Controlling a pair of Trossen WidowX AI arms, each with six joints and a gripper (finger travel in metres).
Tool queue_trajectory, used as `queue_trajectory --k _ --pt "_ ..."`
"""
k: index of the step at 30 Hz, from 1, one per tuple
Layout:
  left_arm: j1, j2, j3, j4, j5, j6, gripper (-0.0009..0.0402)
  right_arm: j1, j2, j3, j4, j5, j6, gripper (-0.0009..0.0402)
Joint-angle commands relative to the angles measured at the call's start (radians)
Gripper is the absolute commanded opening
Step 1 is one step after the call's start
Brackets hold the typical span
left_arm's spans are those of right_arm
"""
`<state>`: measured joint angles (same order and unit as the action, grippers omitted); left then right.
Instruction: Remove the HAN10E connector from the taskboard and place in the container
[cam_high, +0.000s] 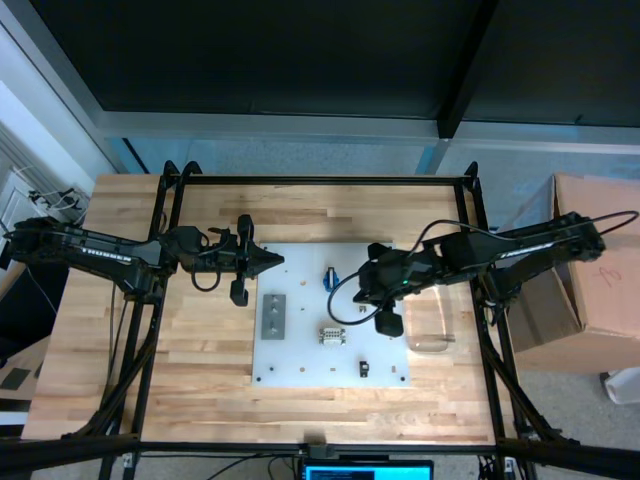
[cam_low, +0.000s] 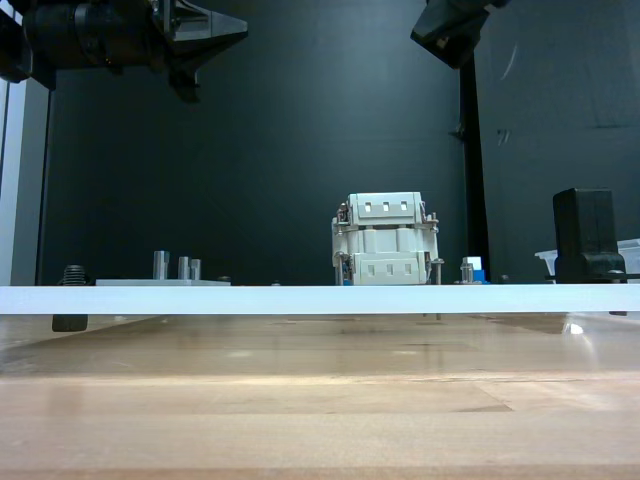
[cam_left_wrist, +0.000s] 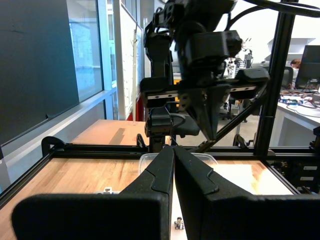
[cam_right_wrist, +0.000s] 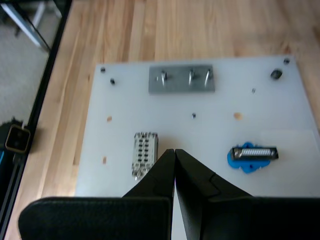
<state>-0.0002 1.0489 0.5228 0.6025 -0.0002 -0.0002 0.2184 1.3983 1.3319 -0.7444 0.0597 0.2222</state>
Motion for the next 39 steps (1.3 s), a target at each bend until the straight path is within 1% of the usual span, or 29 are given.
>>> queue_trajectory --k 1,11,16,21,24,28,35,39 --pt "0.000 0.000 0.000 0.000 0.000 0.000 0.0000 0.006 0.072 0.105 -0.107 -0.002 0.028 0.0000" --pt "0.000 0.000 0.000 0.000 0.000 0.000 0.0000 0.027 0.284 0.388 -0.392 -0.004 0.084 0.0000" --pt "0.000 0.000 0.000 0.000 0.000 0.000 0.0000 0.038 0.380 0.519 -0.492 -0.005 0.100 0.0000" --pt "0.000 0.000 0.000 0.000 0.000 0.000 0.0000 0.049 0.455 0.626 -0.563 -0.007 0.101 0.0002" --pt "0.000 0.000 0.000 0.000 0.000 0.000 0.0000 0.057 0.491 0.663 -0.585 -0.008 0.093 0.0013" --pt "0.000 0.000 0.000 0.000 0.000 0.000 0.0000 0.069 0.528 0.691 -0.598 -0.009 0.079 0.0055" --pt "0.000 0.000 0.000 0.000 0.000 0.000 0.0000 0.090 0.576 0.700 -0.598 -0.008 0.057 0.0162" --pt "0.000 0.000 0.000 0.000 0.000 0.000 0.0000 0.094 0.597 0.699 -0.596 -0.009 0.057 0.0213"
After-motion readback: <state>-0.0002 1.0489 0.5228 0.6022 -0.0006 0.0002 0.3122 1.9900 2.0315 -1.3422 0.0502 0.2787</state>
